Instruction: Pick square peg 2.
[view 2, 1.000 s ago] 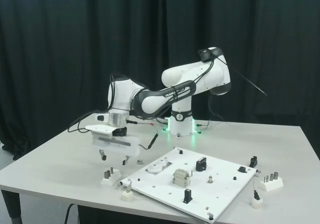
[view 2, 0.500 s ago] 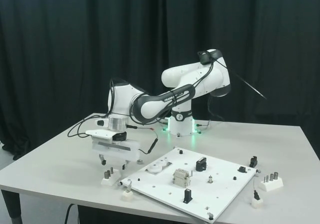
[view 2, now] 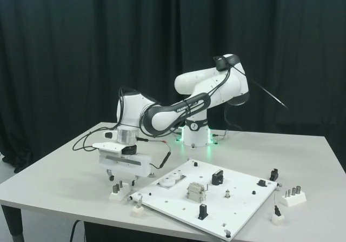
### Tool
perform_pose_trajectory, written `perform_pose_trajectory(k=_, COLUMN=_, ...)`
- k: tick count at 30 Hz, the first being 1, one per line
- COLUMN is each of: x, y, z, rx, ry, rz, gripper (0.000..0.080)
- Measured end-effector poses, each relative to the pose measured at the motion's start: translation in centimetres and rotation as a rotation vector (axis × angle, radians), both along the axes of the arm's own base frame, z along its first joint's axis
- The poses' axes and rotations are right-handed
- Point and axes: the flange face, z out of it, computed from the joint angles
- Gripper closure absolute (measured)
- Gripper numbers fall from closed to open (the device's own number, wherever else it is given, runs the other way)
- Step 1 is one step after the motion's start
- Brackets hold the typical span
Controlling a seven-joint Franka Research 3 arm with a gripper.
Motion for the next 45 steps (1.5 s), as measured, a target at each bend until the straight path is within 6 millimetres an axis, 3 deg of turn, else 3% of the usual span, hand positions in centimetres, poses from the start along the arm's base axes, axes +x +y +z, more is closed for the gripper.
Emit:
perform_pose_trajectory(k=17, x=-0.04, y=-0.21, z=-0.77, rx=-0.017, ry=-0.01, rz=0.033, gripper=0.0003)
perform_pose_trajectory(k=18, x=-0.04, y=-0.23, z=-0.77, rx=-0.02, ry=-0.01, rz=0.036, gripper=0.0098)
perform_pose_trajectory(k=25, x=-0.04, y=-0.27, z=-0.85, rx=-0.028, ry=-0.01, rz=0.044, gripper=0.0098)
perform_pose_trajectory(k=26, x=-0.05, y=-0.28, z=-0.85, rx=-0.028, ry=-0.01, rz=0.045, gripper=0.026)
perform_pose_trajectory(k=27, x=-0.05, y=-0.29, z=-0.85, rx=-0.029, ry=-0.01, rz=0.045, gripper=0.026)
perform_pose_trajectory(k=28, x=-0.06, y=-0.3, z=-0.86, rx=-0.029, ry=-0.01, rz=0.045, gripper=0.042)
perform_pose_trajectory(k=33, x=-0.1, y=-0.37, z=-0.87, rx=-0.029, ry=-0.01, rz=0.044, gripper=0.042)
perform_pose_trajectory(k=34, x=-0.11, y=-0.38, z=-0.87, rx=-0.029, ry=-0.01, rz=0.044, gripper=0.0604)
perform_pose_trajectory(k=42, x=-0.24, y=-0.48, z=-0.83, rx=-0.029, ry=-0.009, rz=0.041, gripper=0.0604)
perform_pose_trajectory(k=43, x=-0.27, y=-0.49, z=-0.8, rx=-0.028, ry=-0.008, rz=0.041, gripper=0.0729)
perform_pose_trajectory(k=45, x=-0.34, y=-0.5, z=-0.71, rx=-0.028, ry=-0.008, rz=0.04, gripper=0.0729)
